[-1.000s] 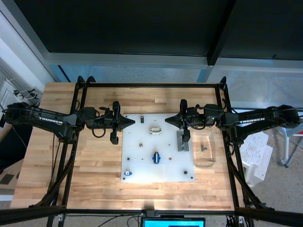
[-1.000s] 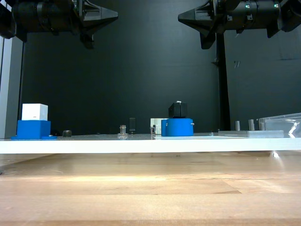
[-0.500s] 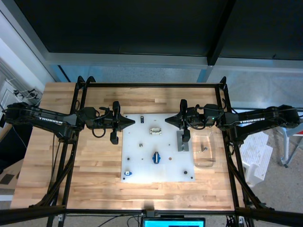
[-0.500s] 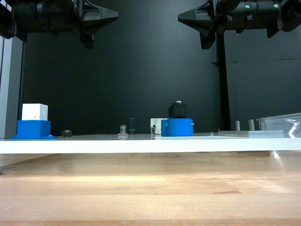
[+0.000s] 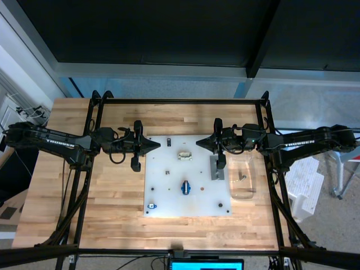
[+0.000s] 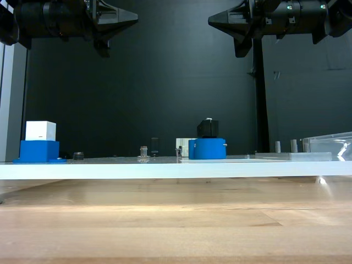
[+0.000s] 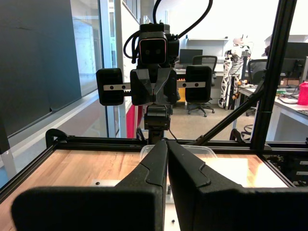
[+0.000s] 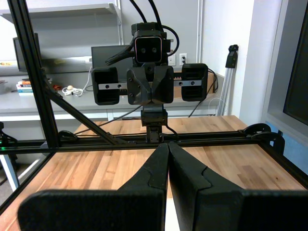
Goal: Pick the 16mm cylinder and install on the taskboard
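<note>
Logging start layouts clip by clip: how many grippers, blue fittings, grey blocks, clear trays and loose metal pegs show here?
Grippers: 2, left gripper and right gripper, both shut, high above the taskboard
Blue fitting: 2, one mid-board, one at the near-left corner
Grey block: 1
Clear tray: 1
16mm cylinder: 1, in the tray
Total: 7

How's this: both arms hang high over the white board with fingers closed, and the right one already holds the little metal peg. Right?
Not quite. The right gripper holds nothing: the 16mm cylinder lies in the clear tray beside the taskboard, as the high view shows. Otherwise yes: it and the left gripper hang high over the board, fingers closed.
</note>
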